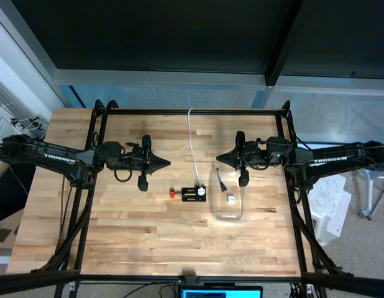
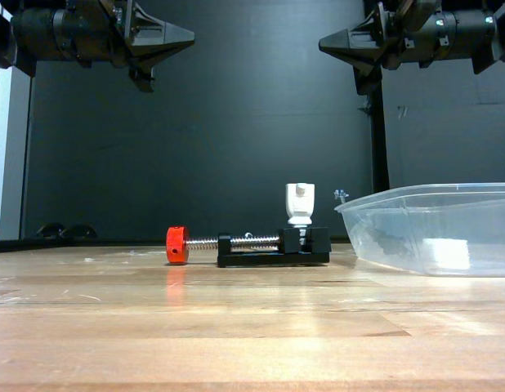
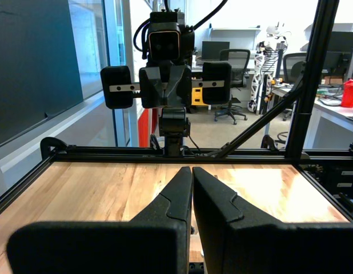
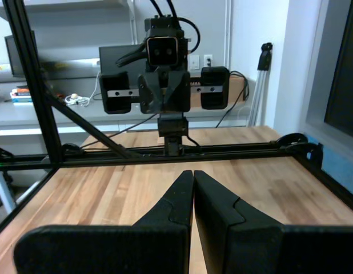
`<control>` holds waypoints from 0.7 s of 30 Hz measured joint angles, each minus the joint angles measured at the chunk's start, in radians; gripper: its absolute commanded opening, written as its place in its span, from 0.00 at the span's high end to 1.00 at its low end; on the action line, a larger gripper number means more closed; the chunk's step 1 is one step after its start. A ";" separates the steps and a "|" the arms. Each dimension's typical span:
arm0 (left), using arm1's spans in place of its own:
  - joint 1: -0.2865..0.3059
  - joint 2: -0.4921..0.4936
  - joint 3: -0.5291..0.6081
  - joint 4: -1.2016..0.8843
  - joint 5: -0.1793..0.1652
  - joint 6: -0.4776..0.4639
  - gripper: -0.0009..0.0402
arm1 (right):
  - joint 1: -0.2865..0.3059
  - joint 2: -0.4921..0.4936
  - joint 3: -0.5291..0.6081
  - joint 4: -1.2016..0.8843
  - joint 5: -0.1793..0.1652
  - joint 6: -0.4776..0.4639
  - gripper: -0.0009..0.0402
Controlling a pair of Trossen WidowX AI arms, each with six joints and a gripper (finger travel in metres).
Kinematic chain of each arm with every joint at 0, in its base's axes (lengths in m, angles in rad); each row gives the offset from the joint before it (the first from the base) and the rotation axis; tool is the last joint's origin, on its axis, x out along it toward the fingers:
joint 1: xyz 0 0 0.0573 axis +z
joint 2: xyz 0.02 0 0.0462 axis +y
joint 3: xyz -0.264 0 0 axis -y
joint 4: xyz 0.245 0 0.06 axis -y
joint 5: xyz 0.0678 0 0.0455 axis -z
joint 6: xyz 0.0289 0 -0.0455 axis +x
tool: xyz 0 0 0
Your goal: Remove the power plug from the receptacle and place in the container
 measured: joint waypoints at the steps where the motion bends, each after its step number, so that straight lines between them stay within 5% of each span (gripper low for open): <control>1: 0.000 0.000 0.000 0.000 0.000 0.000 0.98 | 0.000 0.000 -0.002 0.003 0.000 -0.002 0.98; 21: 0.000 0.000 0.000 0.000 0.000 0.000 0.98 | 0.021 -0.001 -0.015 0.021 0.020 -0.003 0.98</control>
